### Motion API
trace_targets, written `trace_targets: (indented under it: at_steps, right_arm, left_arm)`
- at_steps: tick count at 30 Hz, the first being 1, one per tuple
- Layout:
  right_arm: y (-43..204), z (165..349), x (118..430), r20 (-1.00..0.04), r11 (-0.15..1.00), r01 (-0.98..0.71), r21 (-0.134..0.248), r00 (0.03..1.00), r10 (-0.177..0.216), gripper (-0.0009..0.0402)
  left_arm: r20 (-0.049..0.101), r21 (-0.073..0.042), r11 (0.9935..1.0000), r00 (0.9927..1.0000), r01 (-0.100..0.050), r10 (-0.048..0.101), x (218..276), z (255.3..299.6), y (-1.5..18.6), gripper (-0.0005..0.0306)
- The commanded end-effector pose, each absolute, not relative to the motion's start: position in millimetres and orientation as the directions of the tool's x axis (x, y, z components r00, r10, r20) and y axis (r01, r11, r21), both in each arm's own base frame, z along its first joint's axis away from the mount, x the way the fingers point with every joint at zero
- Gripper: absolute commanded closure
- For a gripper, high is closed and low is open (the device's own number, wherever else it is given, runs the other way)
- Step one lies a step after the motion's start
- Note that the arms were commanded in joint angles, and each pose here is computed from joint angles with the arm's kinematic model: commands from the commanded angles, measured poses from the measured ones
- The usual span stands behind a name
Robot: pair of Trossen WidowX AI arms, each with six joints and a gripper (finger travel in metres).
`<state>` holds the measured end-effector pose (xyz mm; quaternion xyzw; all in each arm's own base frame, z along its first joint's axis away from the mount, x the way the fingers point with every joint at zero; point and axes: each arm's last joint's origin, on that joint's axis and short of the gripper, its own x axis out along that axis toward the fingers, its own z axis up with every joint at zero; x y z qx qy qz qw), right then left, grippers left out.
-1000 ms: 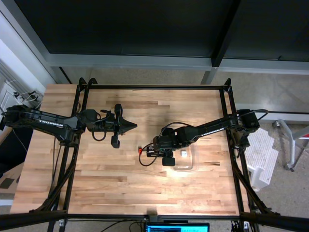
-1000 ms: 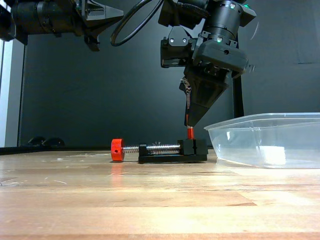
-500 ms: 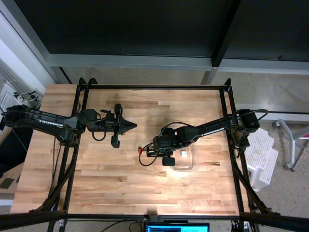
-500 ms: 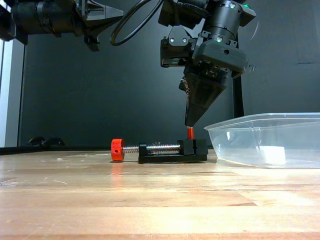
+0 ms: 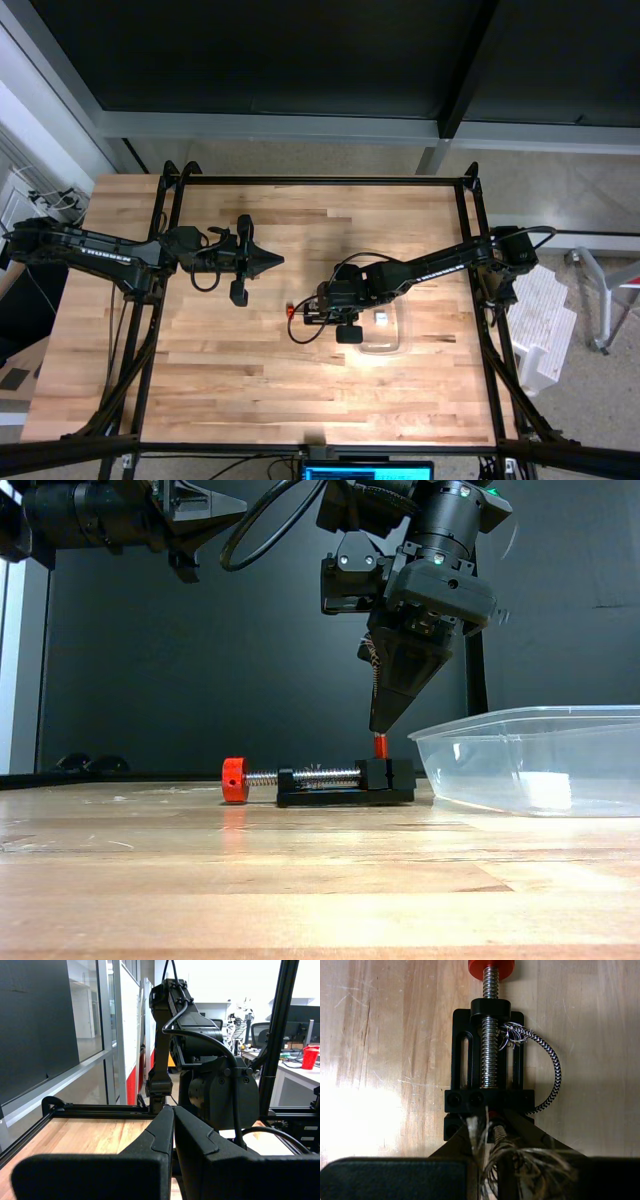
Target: Remove the RCA connector from the receptacle and place in the container
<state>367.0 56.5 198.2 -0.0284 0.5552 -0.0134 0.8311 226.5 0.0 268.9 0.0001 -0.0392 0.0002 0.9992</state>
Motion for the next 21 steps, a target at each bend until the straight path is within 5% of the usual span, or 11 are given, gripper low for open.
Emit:
trace_targets:
  at_steps: [1,21]
  right_arm:
    - [56,202.5,366,-0.917,0.998,-0.008,-0.06,0.396,-0.052,0.0389]
    - [55,230.4,357,-0.885,0.999,-0.008,-0.047,0.465,-0.038,0.0389]
  left_arm:
    - [0.078,0.0,1.0,0.99693,0.0,0.0,226.5,269.0,0.0,0.03]
    - [0.078,0.0,1.0,0.99693,-0.001,0.001,226.5,269.0,0.1,0.03]
